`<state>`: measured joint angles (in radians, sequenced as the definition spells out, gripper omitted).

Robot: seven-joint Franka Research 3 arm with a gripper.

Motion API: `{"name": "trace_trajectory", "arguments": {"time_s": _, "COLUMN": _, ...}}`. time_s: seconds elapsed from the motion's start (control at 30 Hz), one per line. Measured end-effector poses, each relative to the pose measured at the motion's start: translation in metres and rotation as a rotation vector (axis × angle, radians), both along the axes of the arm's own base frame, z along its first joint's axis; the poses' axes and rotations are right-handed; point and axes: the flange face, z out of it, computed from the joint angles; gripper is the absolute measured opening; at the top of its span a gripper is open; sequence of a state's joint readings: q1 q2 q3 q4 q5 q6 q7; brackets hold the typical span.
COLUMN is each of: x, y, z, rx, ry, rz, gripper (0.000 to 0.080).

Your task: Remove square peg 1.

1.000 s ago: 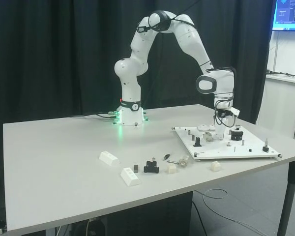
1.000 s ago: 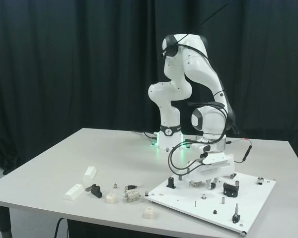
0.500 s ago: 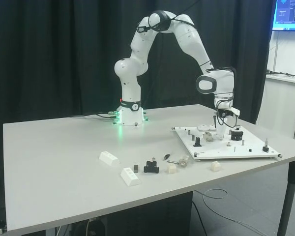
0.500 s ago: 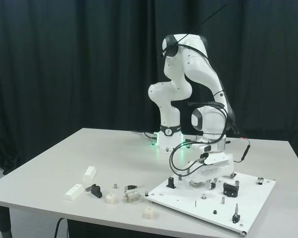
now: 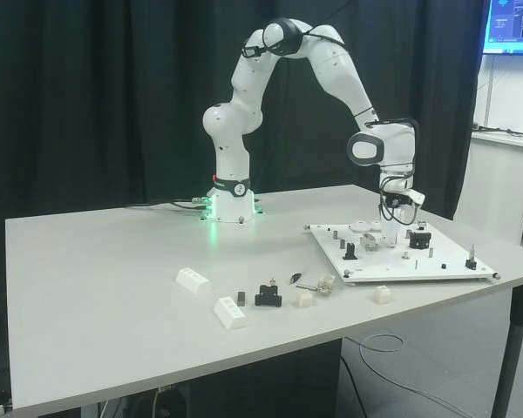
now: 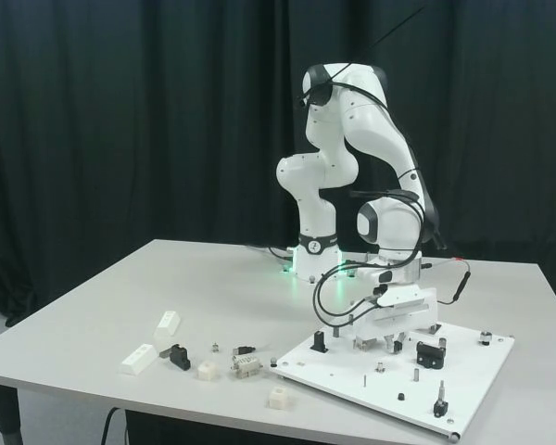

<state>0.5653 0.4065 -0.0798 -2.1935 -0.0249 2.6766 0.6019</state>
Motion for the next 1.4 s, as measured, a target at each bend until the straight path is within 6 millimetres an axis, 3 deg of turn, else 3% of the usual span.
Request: {"name": "trace_trajectory", "arguments": {"time_s": 1.4, "x": 0.0003, "y": -0.0003, "z": 0.0006, "rx": -0.009, "ry": -0.001, "rz": 0.099, "gripper": 0.0042}}
